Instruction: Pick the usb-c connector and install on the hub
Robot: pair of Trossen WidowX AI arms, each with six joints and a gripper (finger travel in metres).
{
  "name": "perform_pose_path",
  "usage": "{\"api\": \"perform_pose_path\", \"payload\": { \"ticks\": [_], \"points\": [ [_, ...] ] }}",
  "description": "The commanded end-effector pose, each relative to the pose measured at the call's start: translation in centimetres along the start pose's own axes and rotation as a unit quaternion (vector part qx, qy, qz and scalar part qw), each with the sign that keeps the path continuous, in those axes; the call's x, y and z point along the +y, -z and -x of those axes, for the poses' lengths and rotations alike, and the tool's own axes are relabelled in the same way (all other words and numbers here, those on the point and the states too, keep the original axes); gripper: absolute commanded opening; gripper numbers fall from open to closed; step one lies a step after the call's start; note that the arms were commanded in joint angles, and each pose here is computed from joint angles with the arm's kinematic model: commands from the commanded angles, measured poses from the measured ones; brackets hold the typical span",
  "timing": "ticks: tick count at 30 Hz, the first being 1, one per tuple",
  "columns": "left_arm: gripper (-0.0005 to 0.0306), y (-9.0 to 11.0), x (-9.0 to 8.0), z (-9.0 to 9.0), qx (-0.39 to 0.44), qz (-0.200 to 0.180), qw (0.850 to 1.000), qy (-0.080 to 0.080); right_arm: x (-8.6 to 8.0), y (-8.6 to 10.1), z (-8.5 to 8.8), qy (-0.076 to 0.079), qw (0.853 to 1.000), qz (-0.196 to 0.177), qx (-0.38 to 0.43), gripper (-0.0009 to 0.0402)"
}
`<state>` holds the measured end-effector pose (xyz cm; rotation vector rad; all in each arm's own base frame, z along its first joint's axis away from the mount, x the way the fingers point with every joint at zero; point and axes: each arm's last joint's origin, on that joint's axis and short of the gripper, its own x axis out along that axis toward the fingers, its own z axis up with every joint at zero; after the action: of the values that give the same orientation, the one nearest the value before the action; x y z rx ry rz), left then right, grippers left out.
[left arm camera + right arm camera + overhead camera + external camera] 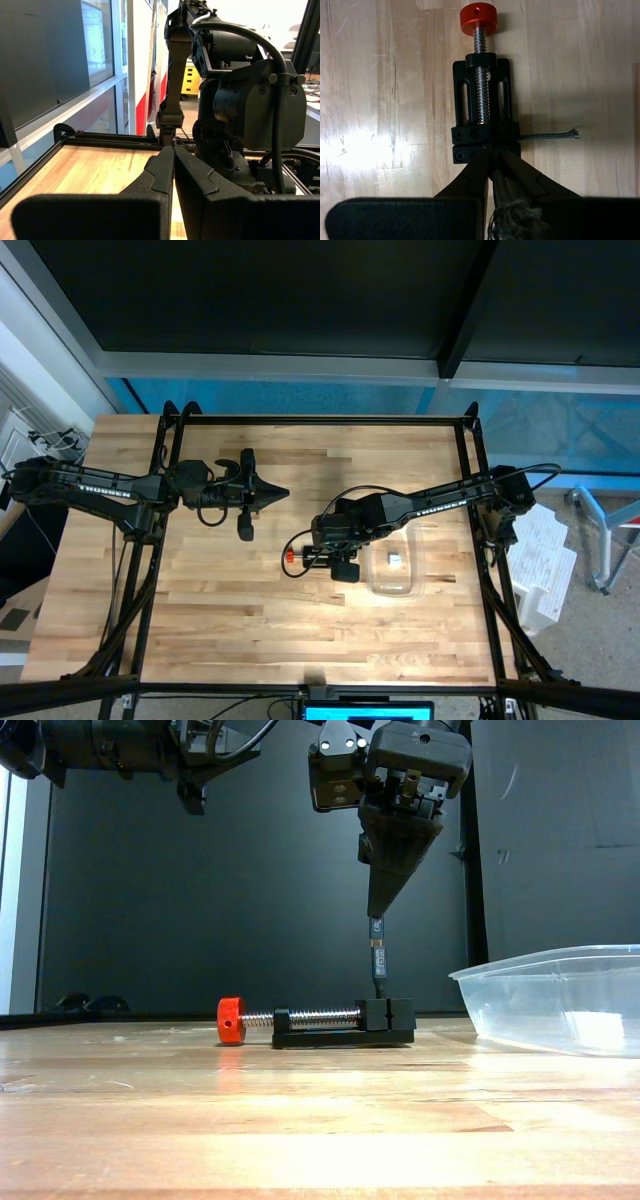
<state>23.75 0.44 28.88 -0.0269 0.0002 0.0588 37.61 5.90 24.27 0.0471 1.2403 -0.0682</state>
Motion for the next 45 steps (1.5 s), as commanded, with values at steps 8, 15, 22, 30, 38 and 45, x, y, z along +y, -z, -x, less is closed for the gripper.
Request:
{"api": "perform_pose_path", "payload": {
  "ticks": [8,15,22,30,38,45],
  "points": [
    [0.0000,0.0,0.0,0.0,0.000,0.000,1.000,0.000,0.0,0.3,-0.3,0.002,1.000,0.001,0.007,0.0000],
    [0.0000,0.0,0.0,0.0,0.000,0.000,1.000,0.000,0.0,0.3,-0.3,0.002,1.000,0.000,0.007,0.0000],
    [0.0000,0.0,0.0,0.0,0.000,0.000,1.000,0.000,0.0,0.2,-0.3,0.002,1.000,0.000,0.006,0.0000],
    [0.0000,0.0,0.0,0.0,0.000,0.000,1.000,0.000,0.0,0.0,0.2,0.001,1.000,0.000,0.001,0.0000],
    [0.0000,0.0,0.0,0.0,0.000,0.000,1.000,0.000,-0.1,-0.4,1.3,0.006,1.000,0.008,0.004,0.0000],
    [0.0000,0.0,0.0,0.0,0.000,0.000,1.000,0.000,0.0,-1.0,2.1,0.010,0.999,0.021,0.029,0.0000]
  ]
}}
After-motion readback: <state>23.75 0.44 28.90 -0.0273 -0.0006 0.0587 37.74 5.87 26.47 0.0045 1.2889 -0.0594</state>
